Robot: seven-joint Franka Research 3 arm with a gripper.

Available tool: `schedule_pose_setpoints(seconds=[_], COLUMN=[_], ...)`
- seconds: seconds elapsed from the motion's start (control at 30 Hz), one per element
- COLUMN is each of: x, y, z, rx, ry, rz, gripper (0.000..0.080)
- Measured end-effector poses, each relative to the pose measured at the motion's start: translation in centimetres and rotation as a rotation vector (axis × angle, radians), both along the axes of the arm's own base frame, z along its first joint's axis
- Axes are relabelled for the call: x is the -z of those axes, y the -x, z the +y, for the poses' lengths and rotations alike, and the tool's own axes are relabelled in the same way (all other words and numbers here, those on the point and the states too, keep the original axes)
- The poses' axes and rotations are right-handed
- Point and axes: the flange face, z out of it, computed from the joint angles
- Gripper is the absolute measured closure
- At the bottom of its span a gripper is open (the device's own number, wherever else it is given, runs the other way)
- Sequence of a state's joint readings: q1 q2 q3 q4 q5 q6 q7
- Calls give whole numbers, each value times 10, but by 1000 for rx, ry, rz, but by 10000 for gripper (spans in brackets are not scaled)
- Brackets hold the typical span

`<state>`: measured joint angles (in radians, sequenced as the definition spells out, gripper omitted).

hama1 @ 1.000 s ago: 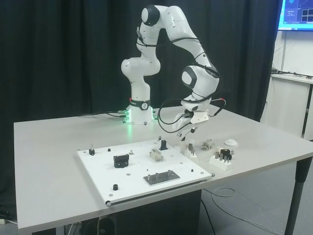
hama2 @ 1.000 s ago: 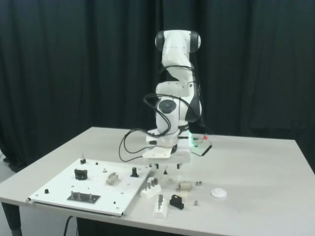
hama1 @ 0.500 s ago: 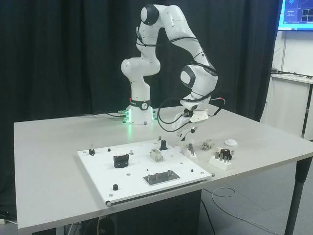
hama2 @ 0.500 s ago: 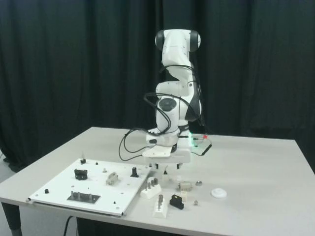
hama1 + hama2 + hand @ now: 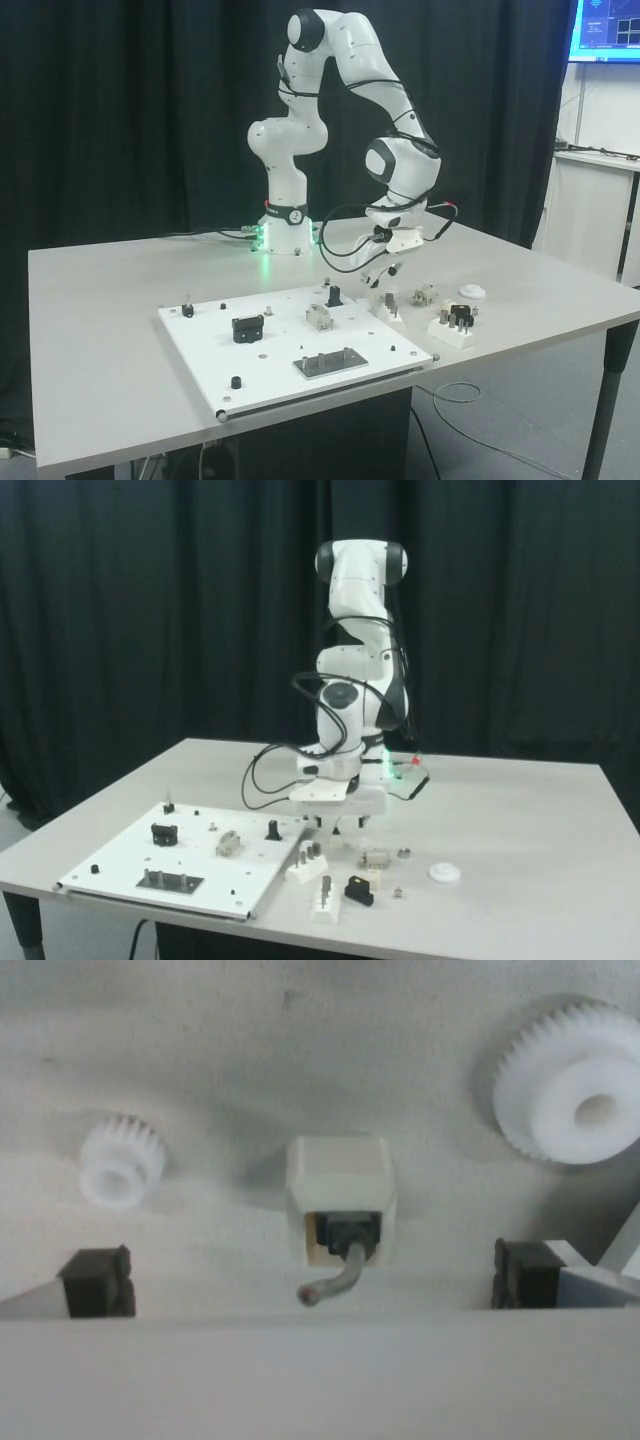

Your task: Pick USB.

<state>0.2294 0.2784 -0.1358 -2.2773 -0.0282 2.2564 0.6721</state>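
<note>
In the wrist view the USB plug [image 5: 348,1232] is a black connector with a short grey cable stub. It is seated in a small white block [image 5: 339,1185] on the grey table. My gripper [image 5: 310,1278] is open. Its black fingertips [image 5: 96,1281] stand wide apart on either side of the block and touch nothing. In the room views the gripper [image 5: 386,272] [image 5: 336,826] hangs low over the small parts beside the white board, pointing down. I cannot pick out the plug in the room views.
A small white gear [image 5: 122,1160] and a large white gear [image 5: 574,1093] lie just beyond the block. The large gear [image 5: 472,291] [image 5: 444,872] also shows on the table. A white board [image 5: 290,340] [image 5: 120,870] with fixtures lies nearby, with white peg blocks [image 5: 452,326] [image 5: 307,864] beside it.
The arm has shifted a little toward the board, and the gripper has come slightly lower over the small parts. Nothing on the table has moved.
</note>
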Motion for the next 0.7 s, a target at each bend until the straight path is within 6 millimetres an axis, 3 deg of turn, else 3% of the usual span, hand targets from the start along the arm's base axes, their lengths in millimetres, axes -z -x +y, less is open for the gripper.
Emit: schedule_pose_setpoints(seconds=[0.67,0.7], x=[0,0], y=[0,0], z=[1,1], rx=[-7,-12], ry=[-3,-4], rz=[-4,-6], gripper=[3,114])
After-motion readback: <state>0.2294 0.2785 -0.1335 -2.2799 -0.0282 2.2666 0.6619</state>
